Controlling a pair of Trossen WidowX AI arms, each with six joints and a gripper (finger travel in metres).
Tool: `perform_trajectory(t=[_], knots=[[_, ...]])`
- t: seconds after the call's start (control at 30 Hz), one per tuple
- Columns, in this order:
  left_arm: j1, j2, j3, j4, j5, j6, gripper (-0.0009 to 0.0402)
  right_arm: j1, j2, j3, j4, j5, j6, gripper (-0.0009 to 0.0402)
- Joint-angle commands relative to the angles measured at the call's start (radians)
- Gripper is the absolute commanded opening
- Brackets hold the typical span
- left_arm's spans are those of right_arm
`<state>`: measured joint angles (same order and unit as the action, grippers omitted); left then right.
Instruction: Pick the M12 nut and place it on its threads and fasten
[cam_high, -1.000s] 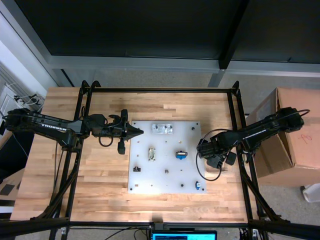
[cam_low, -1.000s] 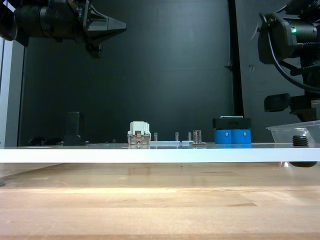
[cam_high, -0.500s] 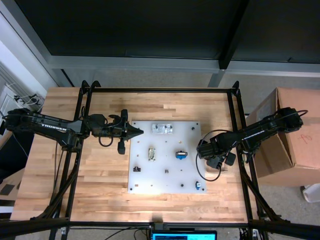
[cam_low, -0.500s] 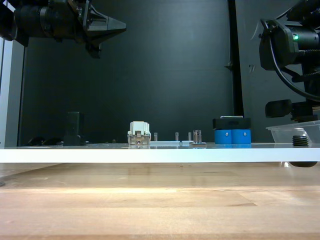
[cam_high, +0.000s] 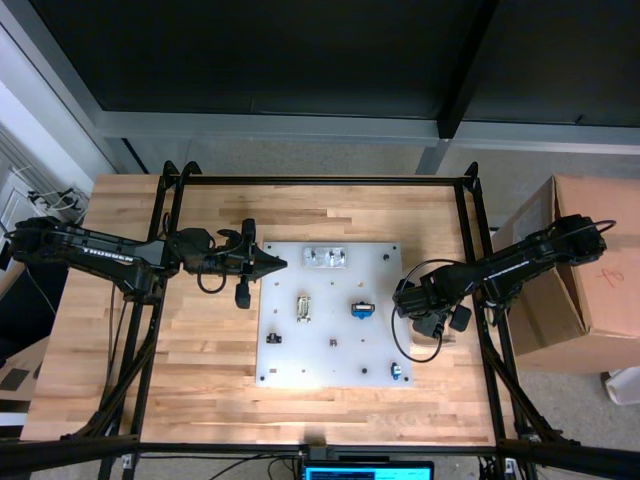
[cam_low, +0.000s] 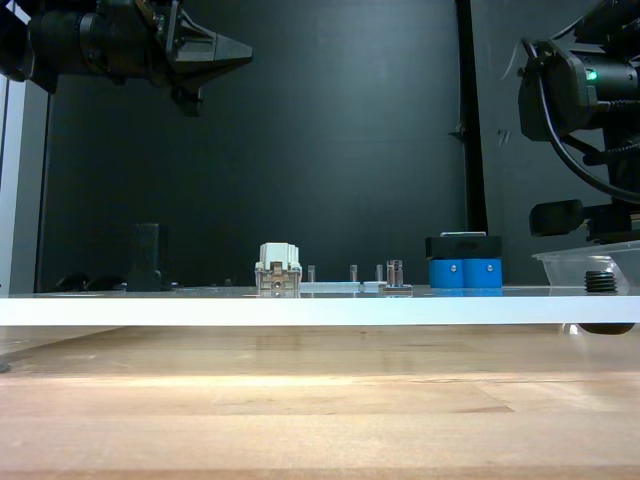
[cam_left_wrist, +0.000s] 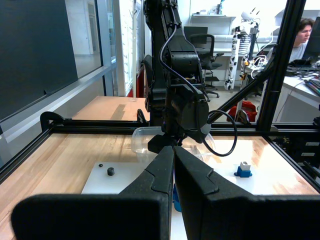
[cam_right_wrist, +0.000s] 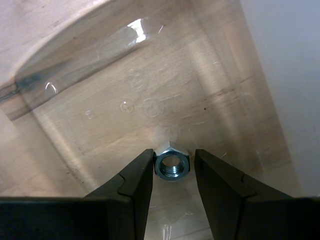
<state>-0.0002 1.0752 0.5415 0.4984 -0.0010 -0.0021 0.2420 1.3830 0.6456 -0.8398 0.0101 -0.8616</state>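
Observation:
The silver M12 nut (cam_right_wrist: 171, 165) lies flat on the floor of the clear tray (cam_right_wrist: 100, 75), clear of its stud. My right gripper (cam_right_wrist: 173, 156) reaches down into the tray (cam_high: 428, 345) beside the board's right edge. Its two fingers are closed against opposite sides of the nut. The black ribbed stud (cam_low: 600, 283) stands bare on the white board (cam_high: 320, 300), ribs showing. My left gripper (cam_high: 278, 264) hangs high over the board's far left edge, fingers (cam_left_wrist: 165, 165) pressed together, holding nothing.
On the board stand a blue block (cam_low: 465, 272), a white connector (cam_low: 278, 270) and small silver posts (cam_low: 395, 272). A black frame rail (cam_high: 480, 260) runs close behind the right arm. A cardboard box (cam_high: 590, 270) sits off the table's right side.
The right arm dropped slightly toward the tray over the last second and has held still since. The left arm has not moved.

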Motion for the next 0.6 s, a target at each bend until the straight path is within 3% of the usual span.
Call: perform_trajectory(t=[0.03,0.6], knots=[[0.000,0.000,0.000,0.000,0.000,0.000,0.0000,0.000,0.001,-0.005,0.008,-0.006,0.000,0.0103],[0.000,0.000,0.000,0.000,0.000,0.000,0.0000,0.001,-0.002,0.005,0.002,-0.003,0.000,0.0035]])
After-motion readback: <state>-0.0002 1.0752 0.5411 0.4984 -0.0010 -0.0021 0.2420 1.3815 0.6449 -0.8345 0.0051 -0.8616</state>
